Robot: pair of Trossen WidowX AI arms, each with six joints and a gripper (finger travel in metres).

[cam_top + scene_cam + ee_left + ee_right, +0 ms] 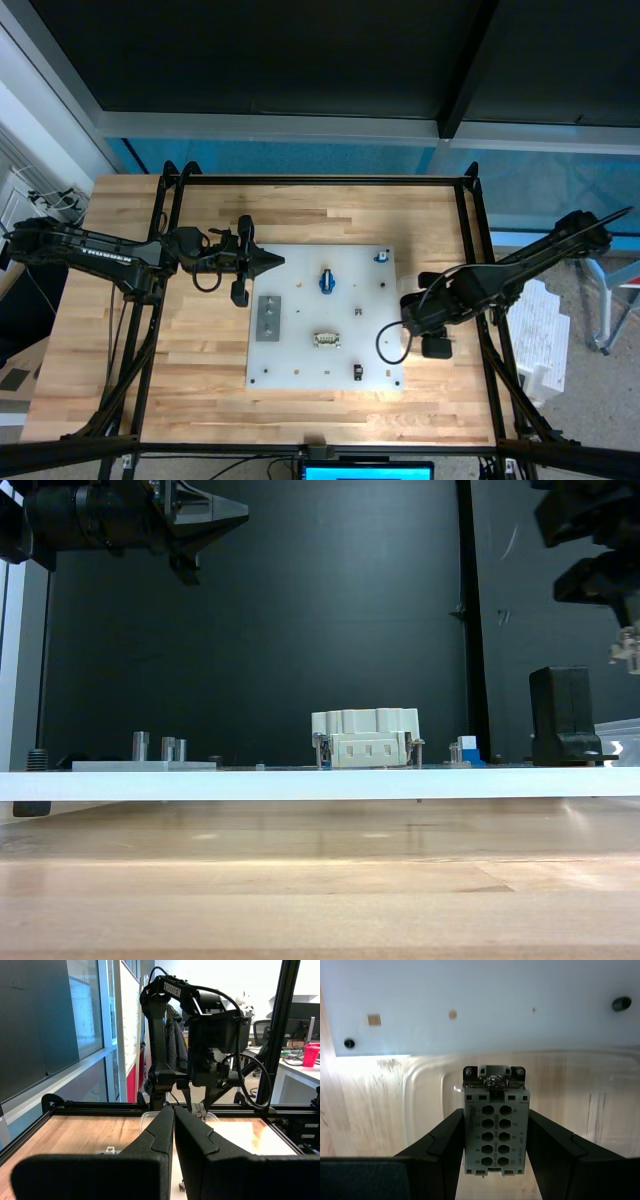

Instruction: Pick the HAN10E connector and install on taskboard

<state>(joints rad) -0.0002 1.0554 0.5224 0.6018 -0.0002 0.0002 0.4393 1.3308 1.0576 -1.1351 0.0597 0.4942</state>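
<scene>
We see the right gripper (495, 1112), at 3 o'clock of the flat white taskboard (290, 350), its fingers clamping the beige rectangular HAN10E connector (496, 1130); the left gripper (173, 1110), fingers closed, hovers at 10 o'clock.

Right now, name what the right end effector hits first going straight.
Right end effector, beside the taskboard: probably the tray under its connector. Left end effector hovers shut over the taskboard's edge.

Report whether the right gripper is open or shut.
Shut on the connector: fingers of the right gripper press both its sides, above the clear tray. The left gripper hangs shut over the board, far left corner.
</scene>
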